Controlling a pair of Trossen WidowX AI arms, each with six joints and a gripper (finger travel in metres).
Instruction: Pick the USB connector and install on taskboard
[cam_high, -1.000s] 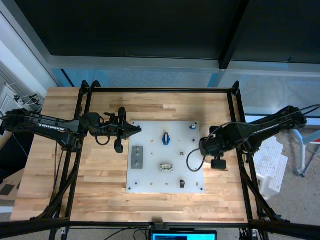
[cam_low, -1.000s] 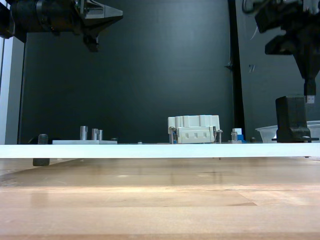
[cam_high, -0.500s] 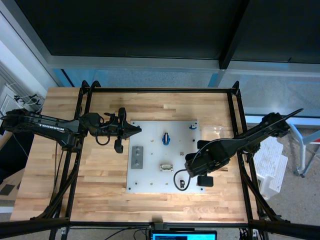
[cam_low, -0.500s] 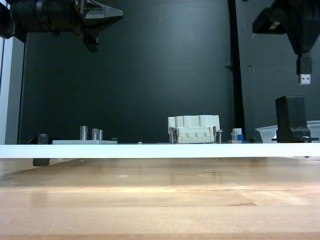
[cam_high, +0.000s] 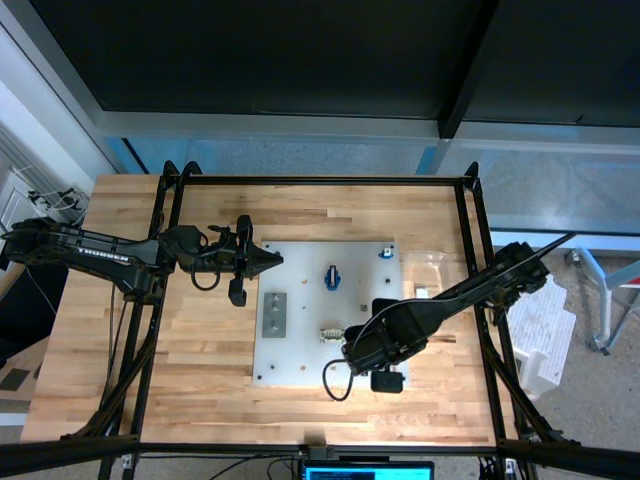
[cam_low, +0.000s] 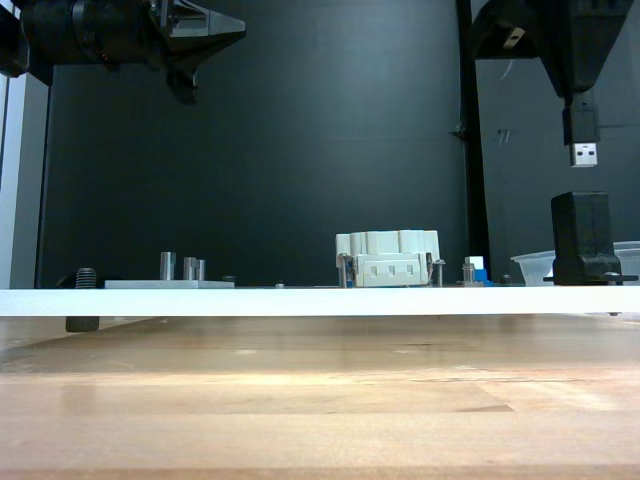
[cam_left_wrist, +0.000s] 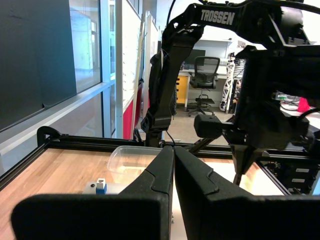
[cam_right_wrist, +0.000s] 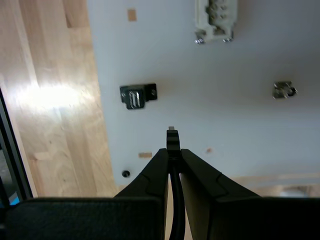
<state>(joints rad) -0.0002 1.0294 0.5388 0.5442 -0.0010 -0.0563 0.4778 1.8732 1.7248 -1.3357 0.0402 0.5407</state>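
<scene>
A: What takes up the most room?

B: The wooden tabletop (cam_high: 200, 370), with the white taskboard (cam_high: 300, 345) lying flat on its middle. A clear plastic tray (cam_high: 425, 265) sits just beside the board's far right corner.

A: And the arms?

B: The left arm (cam_high: 80, 248) reaches in level from the left edge. The left gripper (cam_high: 268, 260) hangs high over the board's far left corner, its fingers (cam_left_wrist: 160, 167) pressed together. The right arm (cam_high: 480, 285) stretches diagonally inward, with the right gripper (cam_low: 578, 95) pointing straight down over the board's near right part.

A: What sits on the board?

B: A grey rectangular block (cam_high: 273, 316) on the left side and a blue knob (cam_high: 331, 277) farther back. There is a cream multi-pin connector (cam_low: 388, 258) near the middle and a black socket block (cam_low: 583, 238) standing upright toward the near right.

A: Where is the USB connector?

B: The USB connector (cam_low: 584, 150) is clamped between the right gripper's fingertips, with its metal end facing down. In the low view it hangs above the black socket block with a clear gap between them. In the right wrist view the plug tip is offset from the socket's opening. A black cable (cam_high: 330, 385) loops out below the gripper over the board's near edge.
</scene>
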